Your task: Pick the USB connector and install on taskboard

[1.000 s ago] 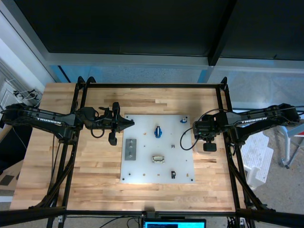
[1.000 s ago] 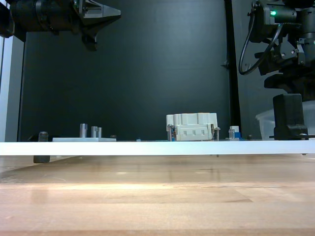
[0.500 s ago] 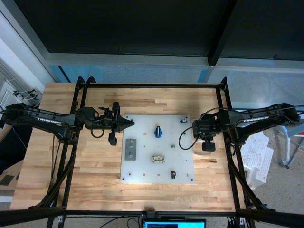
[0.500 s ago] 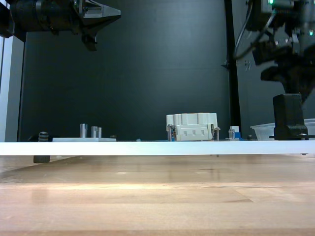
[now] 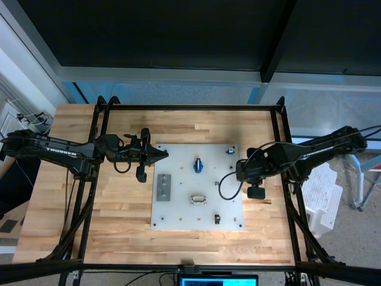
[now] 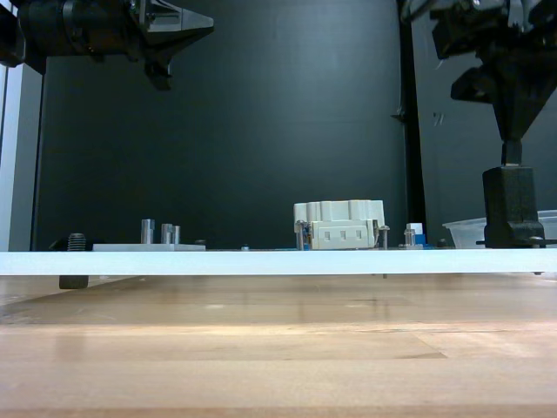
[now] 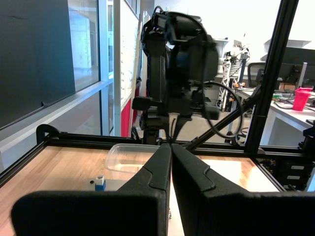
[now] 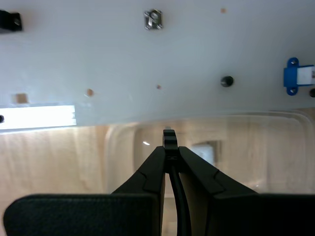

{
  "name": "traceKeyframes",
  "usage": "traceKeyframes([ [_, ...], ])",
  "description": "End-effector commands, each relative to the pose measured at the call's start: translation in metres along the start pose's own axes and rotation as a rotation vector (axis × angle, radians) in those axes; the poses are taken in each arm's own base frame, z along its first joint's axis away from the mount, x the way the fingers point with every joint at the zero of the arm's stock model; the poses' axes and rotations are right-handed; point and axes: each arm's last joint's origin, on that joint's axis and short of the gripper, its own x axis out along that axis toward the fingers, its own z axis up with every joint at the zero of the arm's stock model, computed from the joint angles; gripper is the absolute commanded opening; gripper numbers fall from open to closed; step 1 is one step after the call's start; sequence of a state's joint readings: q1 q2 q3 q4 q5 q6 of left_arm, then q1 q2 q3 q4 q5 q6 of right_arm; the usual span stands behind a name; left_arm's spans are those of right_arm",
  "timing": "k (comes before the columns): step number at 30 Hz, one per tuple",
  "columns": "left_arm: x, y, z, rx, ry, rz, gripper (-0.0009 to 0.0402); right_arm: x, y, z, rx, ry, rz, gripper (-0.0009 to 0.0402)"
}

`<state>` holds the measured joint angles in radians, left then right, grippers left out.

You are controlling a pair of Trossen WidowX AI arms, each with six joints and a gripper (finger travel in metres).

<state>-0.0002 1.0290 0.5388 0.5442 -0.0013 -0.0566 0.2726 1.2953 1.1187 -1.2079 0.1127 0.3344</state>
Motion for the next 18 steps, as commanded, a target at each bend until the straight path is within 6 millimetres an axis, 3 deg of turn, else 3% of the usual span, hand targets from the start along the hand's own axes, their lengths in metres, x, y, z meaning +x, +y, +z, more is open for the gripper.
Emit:
traceKeyframes([
  [1,0.0,0.0,0.0,0.0,0.0,0.0,0.0,-0.002,0.011,0.011,0.01,0.018,-0.004,0.0],
  [18,0.0,0.0,0.0,0.0,0.0,0.0,0.0,-0.011,0.06,0.05,-0.066,0.033,0.018,0.0],
])
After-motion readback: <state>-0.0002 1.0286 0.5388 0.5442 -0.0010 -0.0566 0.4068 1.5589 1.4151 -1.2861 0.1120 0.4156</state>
